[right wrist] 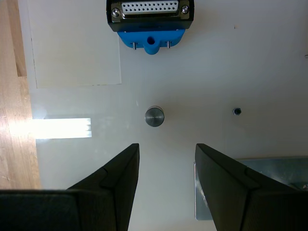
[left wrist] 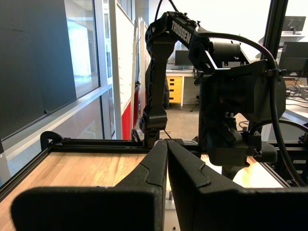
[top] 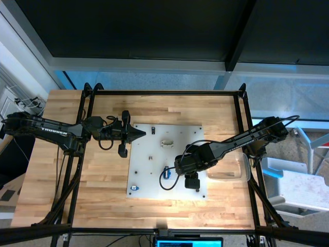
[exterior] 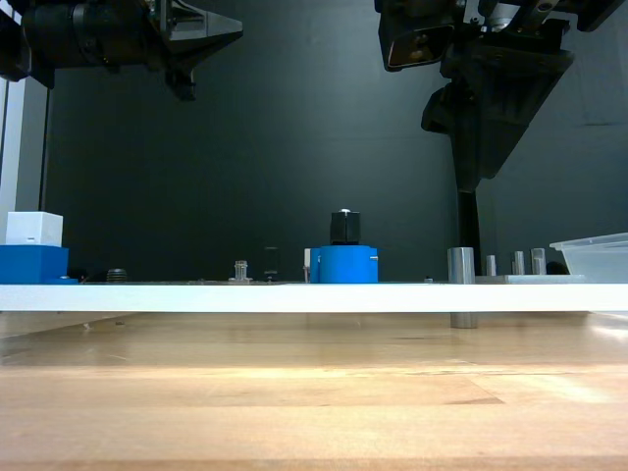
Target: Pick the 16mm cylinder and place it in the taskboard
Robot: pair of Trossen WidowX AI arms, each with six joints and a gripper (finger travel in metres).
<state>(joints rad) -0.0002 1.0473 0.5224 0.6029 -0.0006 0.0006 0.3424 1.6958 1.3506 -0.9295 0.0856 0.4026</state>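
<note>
**While 16mm cylinder point(right wrist: 154, 116) stands in taskboard point(right wrist: 216, 57), right pincer point(right wrist: 166, 147) hangs open above it**

Cylinder is upright, seated in the white board, near the blue connector point(right wrist: 150, 41). Right pincer is straight over it, fingers spread wide, gripping nothing, clear of the peg. Left pincer point(left wrist: 167, 143) is held high over the board's left edge, fingers pressed together, empty. Board lies flat on the table point(top: 103, 175).

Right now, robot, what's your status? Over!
Left gripper shut, parked high at left edge of taskboard. Right gripper open over 16mm cylinder. Cylinder upright on board, unheld. Nothing between.
</note>
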